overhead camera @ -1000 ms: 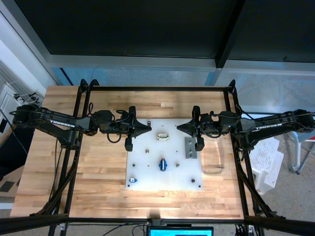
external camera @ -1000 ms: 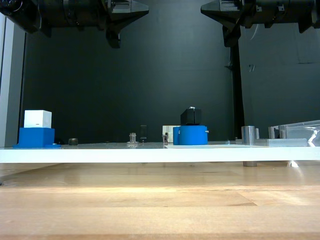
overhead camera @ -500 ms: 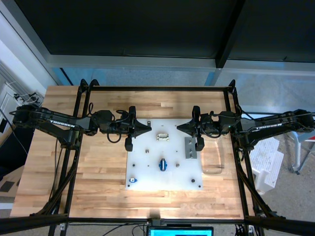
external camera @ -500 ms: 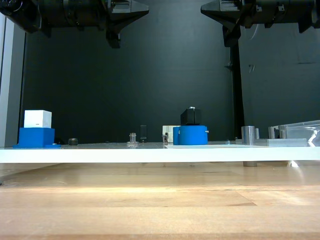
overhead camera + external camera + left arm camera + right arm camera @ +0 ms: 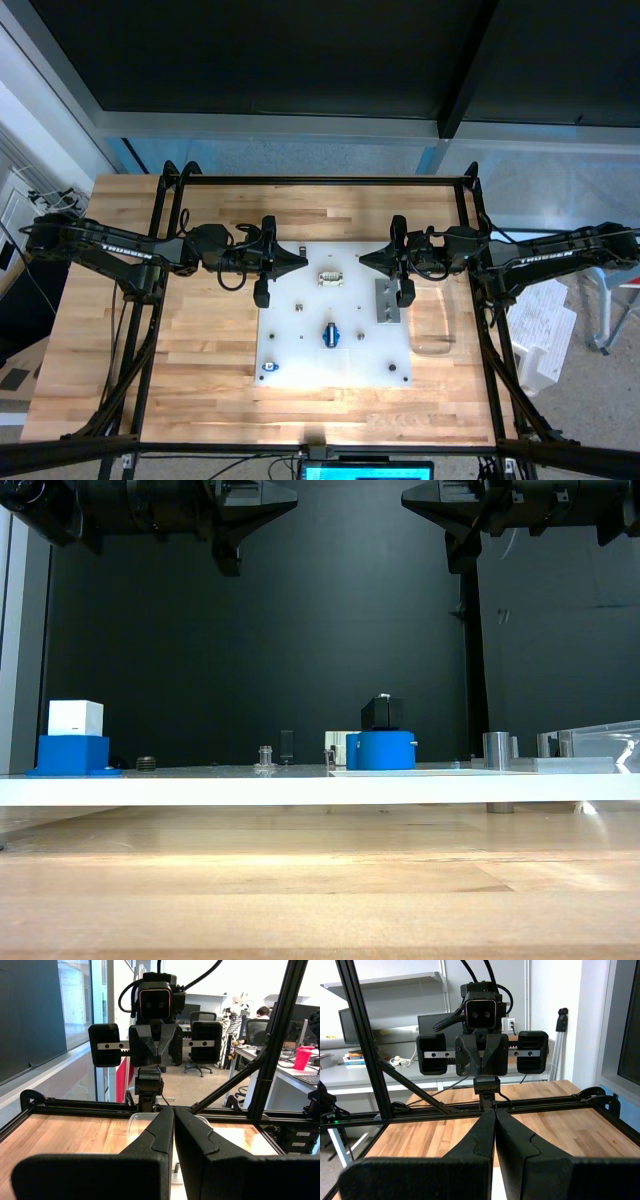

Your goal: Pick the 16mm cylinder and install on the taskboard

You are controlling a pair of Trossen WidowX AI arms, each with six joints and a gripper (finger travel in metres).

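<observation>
16mm cylinder [image 5: 497,748], seemingly upright on white taskboard [image 5: 290,345]

A robotics lab is showing here: a black metal frame [image 5: 320,181] is ringing the wooden worktop [image 5: 200,340], the left claw [image 5: 303,262] and right claw [image 5: 362,262] are hanging above it (both pinched together), and office chairs [image 5: 254,1034] and a monitor [image 5: 432,1024] are standing beyond it.

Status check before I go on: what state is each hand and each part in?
left hand: shut, empty, high over the taskboard's far left part.
right hand: shut, empty, high over the taskboard's far right part.
16mm cylinder: upright on the taskboard beside the blue knob, unheld.
taskboard: flat on the table.
blue knob: on the taskboard, untouched.
clear tray: on the table, right of the taskboard.
</observation>
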